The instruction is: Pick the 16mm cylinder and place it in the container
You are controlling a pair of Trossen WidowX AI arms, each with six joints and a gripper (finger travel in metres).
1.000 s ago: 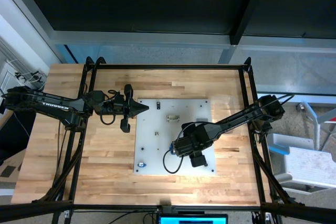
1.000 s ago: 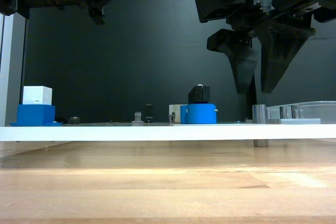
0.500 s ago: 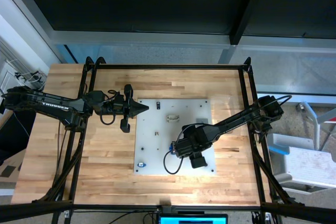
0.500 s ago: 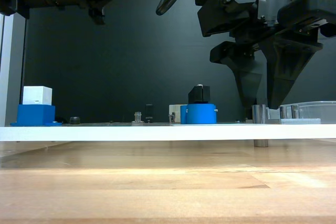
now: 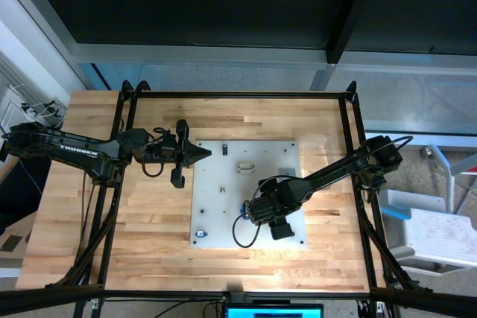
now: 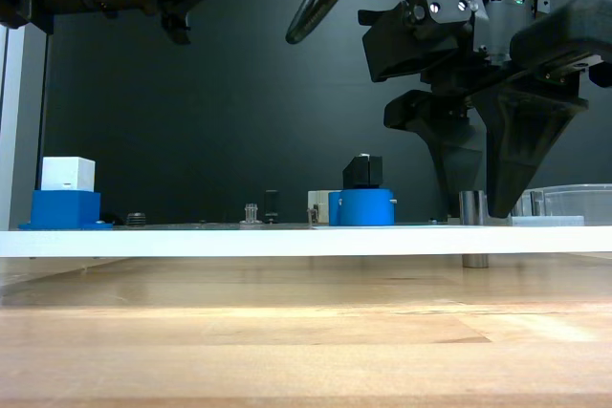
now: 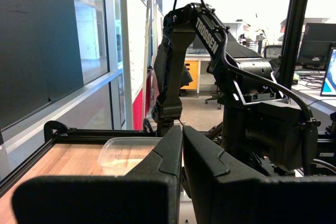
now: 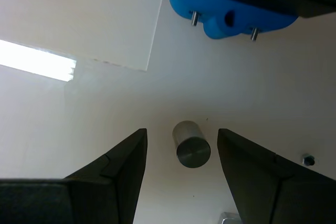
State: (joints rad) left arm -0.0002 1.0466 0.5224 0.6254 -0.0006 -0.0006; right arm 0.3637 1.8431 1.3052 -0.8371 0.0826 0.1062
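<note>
Right gripper point(image 8: 181, 130) spread astride 16mm cylinder point(image 8: 192, 145), left gripper point(image 5: 207, 153) closed aloft

Robotics lab in an office, framed wooden table point(image 5: 156, 214), glass partitions point(image 7: 92, 30), desk point(image 7: 197, 55), monitor point(image 7: 330, 72)

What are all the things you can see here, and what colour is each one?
cylinder: one, silver-grey, standing on the board between the right pincer's fingers.
container: one, clear and pale, on the table beside the board's far right corner.
blue part: one, blue, on the board near the cylinder.
blue block: one, blue with a white top, at the board's near left.
small pegs: at least two, grey, standing on the board.
board: one, white, in the middle of the table.
table: one, pale wood.
left pincer: one, black, shut, held high by the board's left edge.
right pincer: one, black, open, low around the cylinder.
</note>
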